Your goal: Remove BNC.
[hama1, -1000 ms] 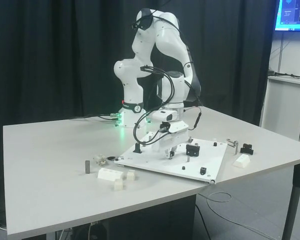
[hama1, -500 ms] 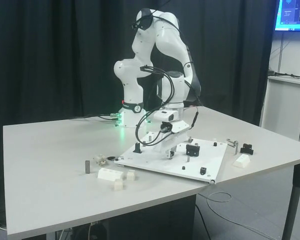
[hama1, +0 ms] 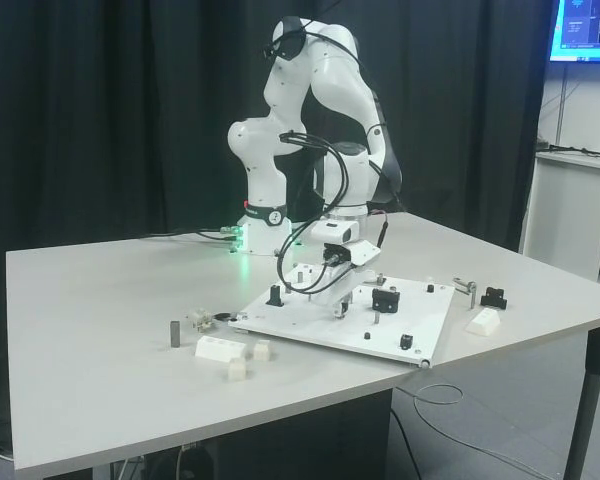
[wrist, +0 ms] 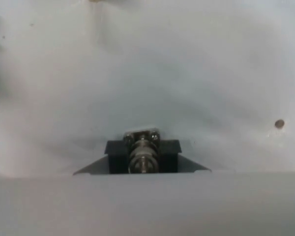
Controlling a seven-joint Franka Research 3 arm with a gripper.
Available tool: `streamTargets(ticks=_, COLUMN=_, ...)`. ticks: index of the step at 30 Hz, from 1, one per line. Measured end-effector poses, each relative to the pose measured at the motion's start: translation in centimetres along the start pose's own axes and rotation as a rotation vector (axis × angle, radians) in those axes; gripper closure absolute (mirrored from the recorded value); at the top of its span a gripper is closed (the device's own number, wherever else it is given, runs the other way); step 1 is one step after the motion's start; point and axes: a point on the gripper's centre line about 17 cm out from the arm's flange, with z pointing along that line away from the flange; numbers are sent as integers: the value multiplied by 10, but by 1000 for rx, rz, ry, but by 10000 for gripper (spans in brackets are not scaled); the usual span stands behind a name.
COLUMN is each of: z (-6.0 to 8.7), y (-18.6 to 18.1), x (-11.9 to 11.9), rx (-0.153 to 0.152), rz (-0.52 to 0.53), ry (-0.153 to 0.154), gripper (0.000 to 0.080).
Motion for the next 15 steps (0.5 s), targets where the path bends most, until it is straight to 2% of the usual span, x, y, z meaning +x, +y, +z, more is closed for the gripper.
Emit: streamTargets(ticks=15, z=0, y=0, x=0, rx=1, rz=-121, ry=0, gripper=682)
